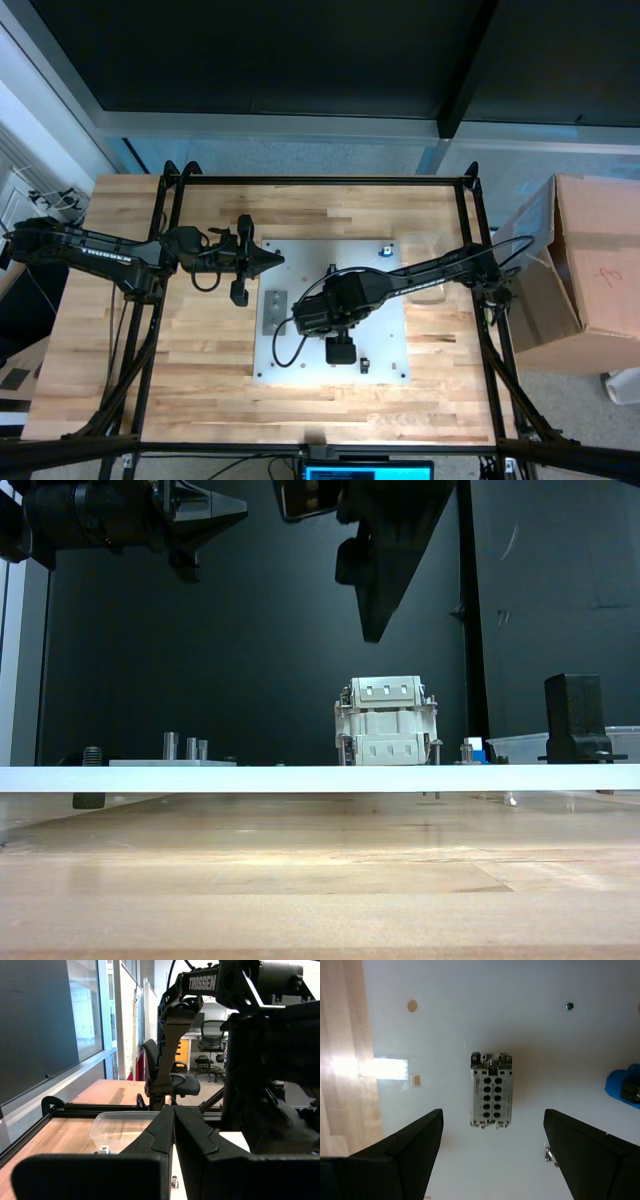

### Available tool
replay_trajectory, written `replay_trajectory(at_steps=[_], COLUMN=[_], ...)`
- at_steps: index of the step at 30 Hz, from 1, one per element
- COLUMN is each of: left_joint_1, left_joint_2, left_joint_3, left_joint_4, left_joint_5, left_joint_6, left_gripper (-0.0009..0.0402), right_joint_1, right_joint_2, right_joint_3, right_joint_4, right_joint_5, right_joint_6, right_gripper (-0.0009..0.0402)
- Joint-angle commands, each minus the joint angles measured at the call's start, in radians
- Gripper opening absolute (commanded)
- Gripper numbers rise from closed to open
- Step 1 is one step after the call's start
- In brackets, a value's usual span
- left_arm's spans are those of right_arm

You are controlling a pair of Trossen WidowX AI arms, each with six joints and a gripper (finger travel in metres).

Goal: Remove the HAN10E connector from the taskboard and place in the container

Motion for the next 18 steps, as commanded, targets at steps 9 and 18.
replay_trajectory(at_steps=[9, 18], left_joint_1=[0.0, 0.0], left_joint_2=[0.0, 0.0], left_joint_3=[0.0, 0.0], left_joint_4=[0.0, 0.0], left_joint_5=[0.0, 0.0], left_joint_6=[0.0, 0.0], left_gripper=[0.0, 0.0], right_joint_1=[0.004, 0.005], right_joint_2=[-0.002, -0.002], right_joint_3=[-0.123, -0.202], right_joint_4=[0.132, 0.211], right_joint_5=[0.0, 0.001], right_joint_6=[-0.021, -0.021], right_gripper=[0.0295, 0.0295])
